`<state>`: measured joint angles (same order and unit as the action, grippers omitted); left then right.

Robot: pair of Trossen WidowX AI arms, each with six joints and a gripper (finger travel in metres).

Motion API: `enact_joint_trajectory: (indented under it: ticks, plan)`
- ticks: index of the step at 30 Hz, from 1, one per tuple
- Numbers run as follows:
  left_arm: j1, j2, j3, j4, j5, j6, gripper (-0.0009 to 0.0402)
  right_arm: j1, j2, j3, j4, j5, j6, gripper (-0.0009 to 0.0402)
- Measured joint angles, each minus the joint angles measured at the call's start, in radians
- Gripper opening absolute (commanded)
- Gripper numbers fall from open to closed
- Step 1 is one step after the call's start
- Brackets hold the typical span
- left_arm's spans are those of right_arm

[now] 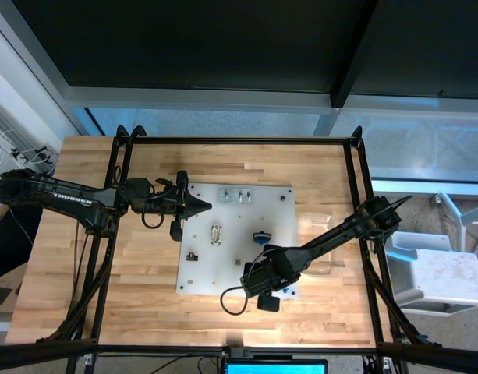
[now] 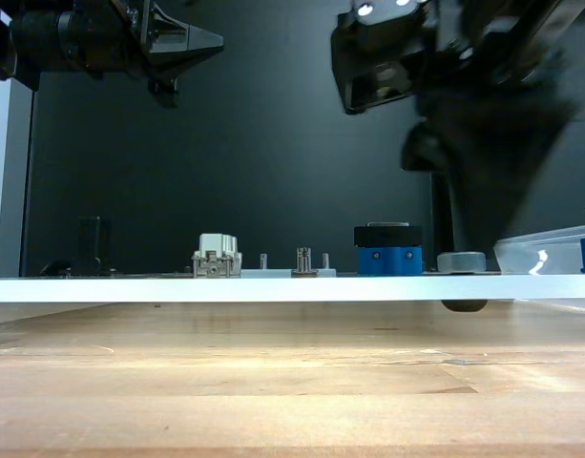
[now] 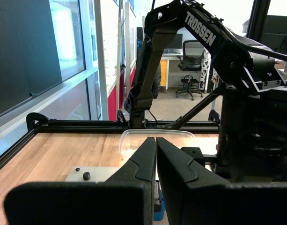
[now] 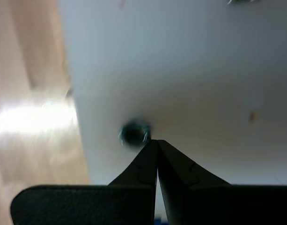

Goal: Pick the M12 fastener and fasten on the M12 threads

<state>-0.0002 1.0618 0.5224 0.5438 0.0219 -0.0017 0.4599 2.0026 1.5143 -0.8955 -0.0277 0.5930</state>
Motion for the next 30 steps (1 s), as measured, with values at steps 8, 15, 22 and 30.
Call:
enact_joint_trajectory:
  ticks: [8,15,22,30]
  plan:
    - [0.0,0.0,0.0,0.0,0.0,0.0,0.0,0.002,-0.018,0.0,-0.014,-0.097,-0.007,0.0]
    - [0.0,0.0,0.0,0.0,0.0,0.0,0.0,0.003,-0.036,0.0,-0.016,-0.087,0.0,0.0]
    - [0.0,0.0,0.0,0.0,0.0,0.0,0.0,0.002,-0.046,0.0,-0.019,0.036,0.001,0.0]
    - [0.0,0.0,0.0,0.0,0.0,0.0,0.0,-0.006,-0.005,-0.007,-0.004,0.119,0.004,0.0]
